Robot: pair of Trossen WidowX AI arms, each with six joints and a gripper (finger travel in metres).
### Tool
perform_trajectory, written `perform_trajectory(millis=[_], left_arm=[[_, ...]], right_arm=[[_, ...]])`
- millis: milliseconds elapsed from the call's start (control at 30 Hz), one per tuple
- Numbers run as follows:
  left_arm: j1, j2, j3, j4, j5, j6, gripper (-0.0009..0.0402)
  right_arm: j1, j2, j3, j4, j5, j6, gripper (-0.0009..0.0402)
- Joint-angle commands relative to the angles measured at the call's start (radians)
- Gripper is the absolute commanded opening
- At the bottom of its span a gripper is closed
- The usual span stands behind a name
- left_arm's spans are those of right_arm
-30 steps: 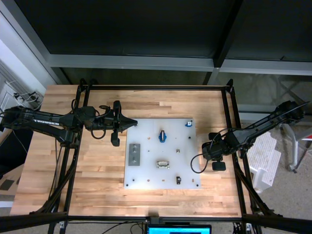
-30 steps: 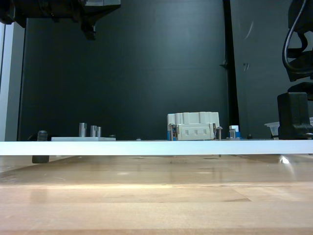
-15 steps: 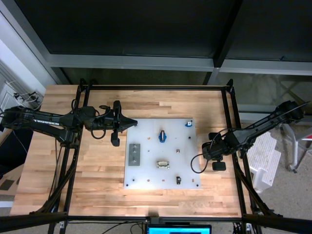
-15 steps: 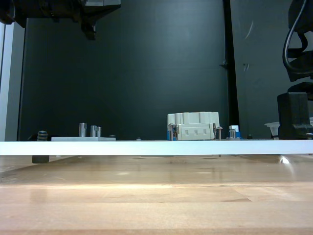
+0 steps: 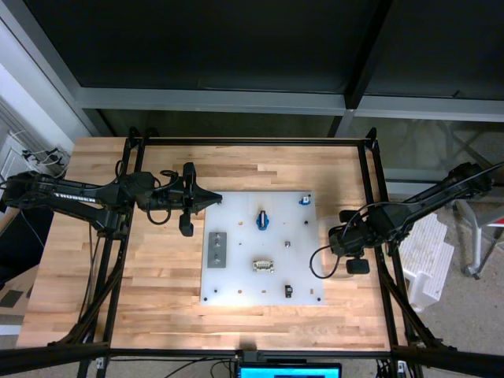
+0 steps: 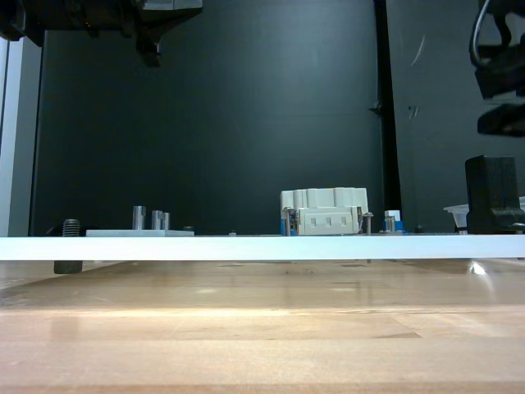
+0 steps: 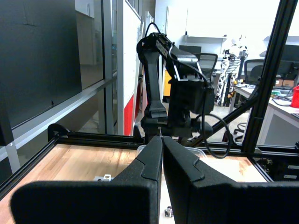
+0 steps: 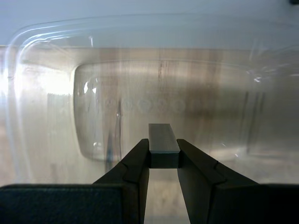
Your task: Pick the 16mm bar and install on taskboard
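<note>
Right gripper (image 8: pixel 163 157): my fingers (image 8: pixel 136 169) are clamped on the 16mm bar (image 8: pixel 163 140), one pad against each flat side. The bar is a grey, square-ended piece that stands out past my fingertips. It is held, not seated.

Container: a clear tray (image 8: pixel 44 98) with rounded walls lies directly beyond the bar. Wood grain shows through its floor. I cannot tell whether the bar touches the tray.

Position: in the high view my right gripper (image 5: pixel 343 242) sits off the right edge of the task board (image 5: pixel 236 272). It is over the table (image 5: pixel 157 307) and just inside the right frame rail (image 5: pixel 376 236). In the low view it hangs well above board level. The bar is well apart from the board.

Left gripper (image 7: pixel 162 138): the jaws are pressed together with nothing between them. In the high view it hovers at the board's far left corner, and the low view shows it high above the board.

Board contents: a grey block (image 5: pixel 216 250) with upright pegs stands near the left edge. A blue part (image 5: pixel 261 220) is toward the far side. A pale connector (image 5: pixel 263 266) is nearer the middle.

Room: there is a strip of bare wood between the board's right edge and my right gripper. Wider bare wood lies on the near and left sides. Black rails bound the table at the far, left and right edges.
</note>
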Motion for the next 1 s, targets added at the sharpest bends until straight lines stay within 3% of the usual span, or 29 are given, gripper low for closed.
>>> perform_trajectory(millis=[33, 433, 1000], left_arm=[[0.0, 0.0, 0.0, 0.0, 0.0, 0.0, 0.0], [0.0, 0.0, 0.0, 0.0, 0.0, 0.0, 0.0], [0.0, 0.0, 0.0, 0.0, 0.0, 0.0, 0.0]], right_arm=[[0.0, 0.0, 0.051, -0.058, 0.001, -0.025, 0.0], [0.0, 0.0, 0.13, -0.121, 0.0, -0.049, 0.0], [0.008, 0.026, 0.135, -0.101, 0.0, 0.093, 0.0]])
